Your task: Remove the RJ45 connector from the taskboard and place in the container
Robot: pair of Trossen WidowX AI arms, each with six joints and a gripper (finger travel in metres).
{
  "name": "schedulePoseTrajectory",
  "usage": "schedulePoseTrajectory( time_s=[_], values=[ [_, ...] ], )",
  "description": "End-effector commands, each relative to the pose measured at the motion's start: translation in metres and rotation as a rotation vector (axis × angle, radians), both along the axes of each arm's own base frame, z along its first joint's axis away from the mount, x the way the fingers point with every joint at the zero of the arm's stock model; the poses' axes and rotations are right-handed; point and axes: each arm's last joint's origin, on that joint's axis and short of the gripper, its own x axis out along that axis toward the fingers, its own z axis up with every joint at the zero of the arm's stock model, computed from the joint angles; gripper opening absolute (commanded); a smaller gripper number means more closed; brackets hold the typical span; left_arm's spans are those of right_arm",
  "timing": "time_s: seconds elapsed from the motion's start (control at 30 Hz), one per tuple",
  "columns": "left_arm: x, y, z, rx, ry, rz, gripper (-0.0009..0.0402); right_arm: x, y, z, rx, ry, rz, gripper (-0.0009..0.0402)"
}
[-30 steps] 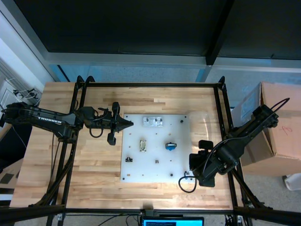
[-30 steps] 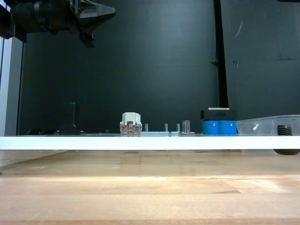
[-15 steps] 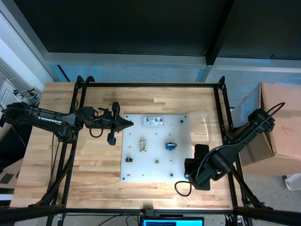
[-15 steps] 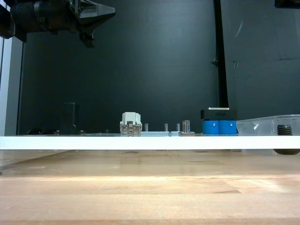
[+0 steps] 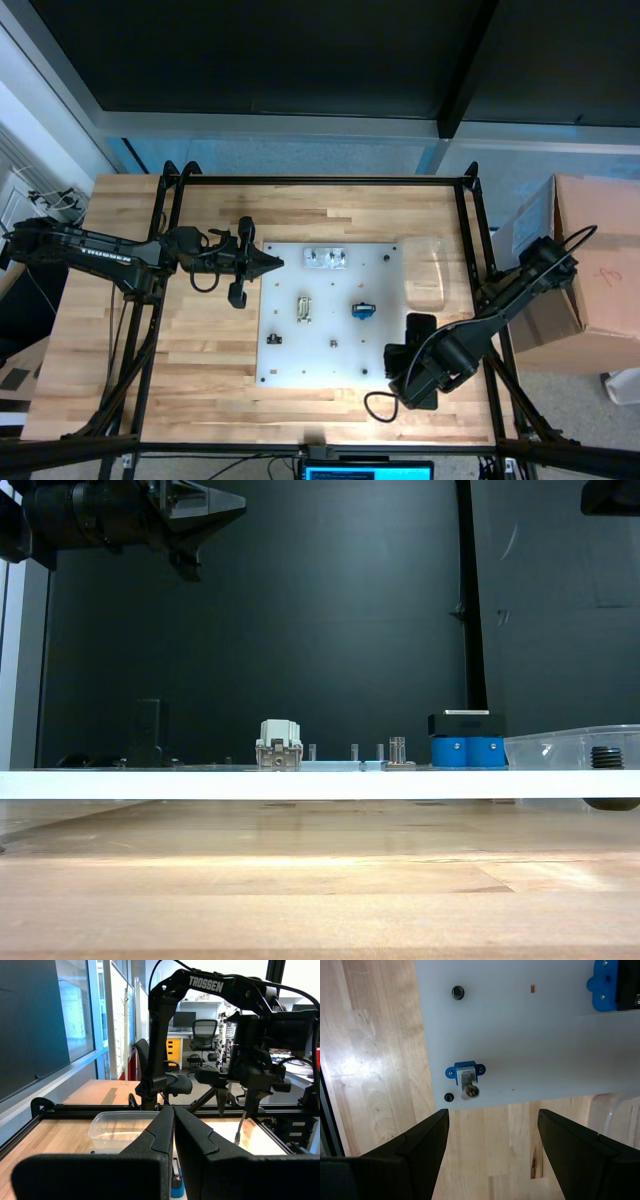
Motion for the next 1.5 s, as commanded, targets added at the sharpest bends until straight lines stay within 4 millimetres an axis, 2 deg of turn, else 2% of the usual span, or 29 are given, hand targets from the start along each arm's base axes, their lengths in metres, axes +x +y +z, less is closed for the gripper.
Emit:
schedulePoseTrajectory(
  time_s=[0.03, 1.07, 1.3, 1.5],
  values=[
    [0.000, 0.000, 0.000, 0.000, 0.000, 0.000, 0.0000, 0.001, 0.002, -0.003, -0.002, 0.005, 0.004, 0.0247],
    [0.000, 0.000, 0.000, 0.000, 0.000, 0.000, 0.0000, 0.010, 0.009, -0.034, 0.055, -0.065, 0.021, 0.0247],
    [0.000, 0.000, 0.000, 0.000, 0.000, 0.000, 0.0000, 0.017, 0.014, -0.048, 0.045, -0.055, 0.021, 0.0247],
    [0.000, 0.000, 0.000, 0.000, 0.000, 0.000, 0.0000, 0.020, 0.015, -0.048, 0.058, -0.095, 0.018, 0.0247]
  ],
)
